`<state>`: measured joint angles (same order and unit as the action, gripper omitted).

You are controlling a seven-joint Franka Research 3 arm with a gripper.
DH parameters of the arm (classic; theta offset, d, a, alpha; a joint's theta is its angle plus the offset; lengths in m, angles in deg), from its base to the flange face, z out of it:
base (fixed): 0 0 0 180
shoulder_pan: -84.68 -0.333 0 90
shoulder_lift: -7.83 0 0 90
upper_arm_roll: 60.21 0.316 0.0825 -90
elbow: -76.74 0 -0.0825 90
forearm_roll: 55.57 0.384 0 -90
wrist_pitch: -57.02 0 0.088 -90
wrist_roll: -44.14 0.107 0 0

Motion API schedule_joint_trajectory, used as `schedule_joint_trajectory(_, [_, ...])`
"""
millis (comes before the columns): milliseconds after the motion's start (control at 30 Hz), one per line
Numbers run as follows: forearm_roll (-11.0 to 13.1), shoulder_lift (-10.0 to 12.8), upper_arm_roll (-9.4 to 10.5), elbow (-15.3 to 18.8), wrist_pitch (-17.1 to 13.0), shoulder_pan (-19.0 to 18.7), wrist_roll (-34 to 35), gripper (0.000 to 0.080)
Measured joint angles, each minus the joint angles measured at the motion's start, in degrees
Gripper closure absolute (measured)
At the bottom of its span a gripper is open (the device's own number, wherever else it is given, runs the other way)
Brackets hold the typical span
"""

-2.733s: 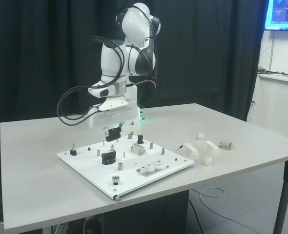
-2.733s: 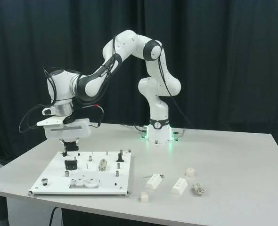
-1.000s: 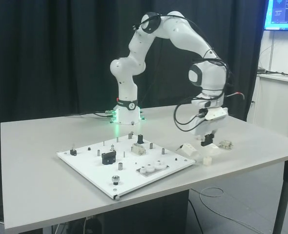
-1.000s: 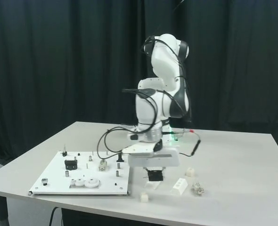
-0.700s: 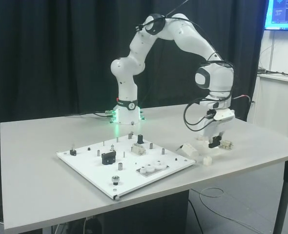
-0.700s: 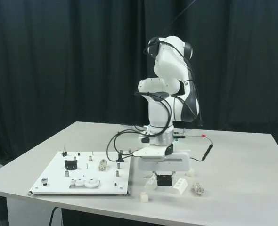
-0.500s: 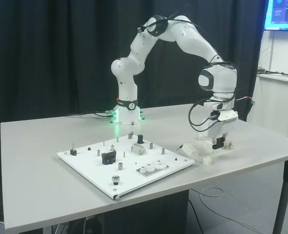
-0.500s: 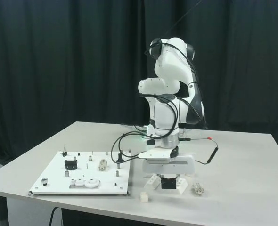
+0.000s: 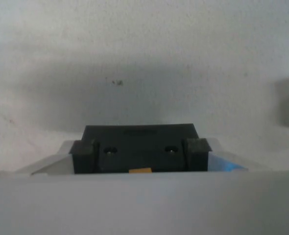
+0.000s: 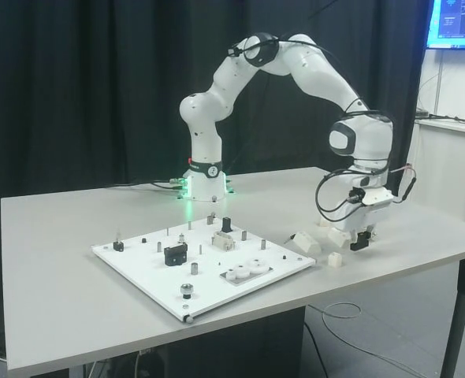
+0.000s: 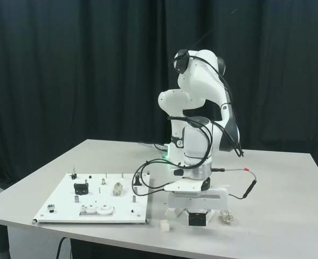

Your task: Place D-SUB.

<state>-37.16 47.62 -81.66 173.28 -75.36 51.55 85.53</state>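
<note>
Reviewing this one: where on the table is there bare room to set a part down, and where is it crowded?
Bare grey table lies beyond the white board, away from the gripper, and around the arm's base. It is crowded between the board's edge and the gripper, where small white blocks sit.

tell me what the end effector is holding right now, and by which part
Nothing that shows; the D-SUB lies on the table beside the end effector, not held.
</note>
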Motion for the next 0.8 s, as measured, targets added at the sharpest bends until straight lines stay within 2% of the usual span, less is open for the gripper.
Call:
schedule_joint_trajectory(300, [0.0, 1.11, 0.09, -0.85, 0.24, 0.0, 0.01, 0.0419])
schedule_joint_trajectory(633, [-0.03, 1.21, 0.13, -1.22, 0.84, 0.0, 0.01, 0.0419])
schedule_joint_trajectory(667, [-0.05, 1.21, 0.13, -1.34, 1.06, 0.01, 0.01, 0.0206])
schedule_joint_trajectory(800, [-0.18, 1.21, 0.13, -2.07, 2.02, 0.04, 0.01, 0.0206])
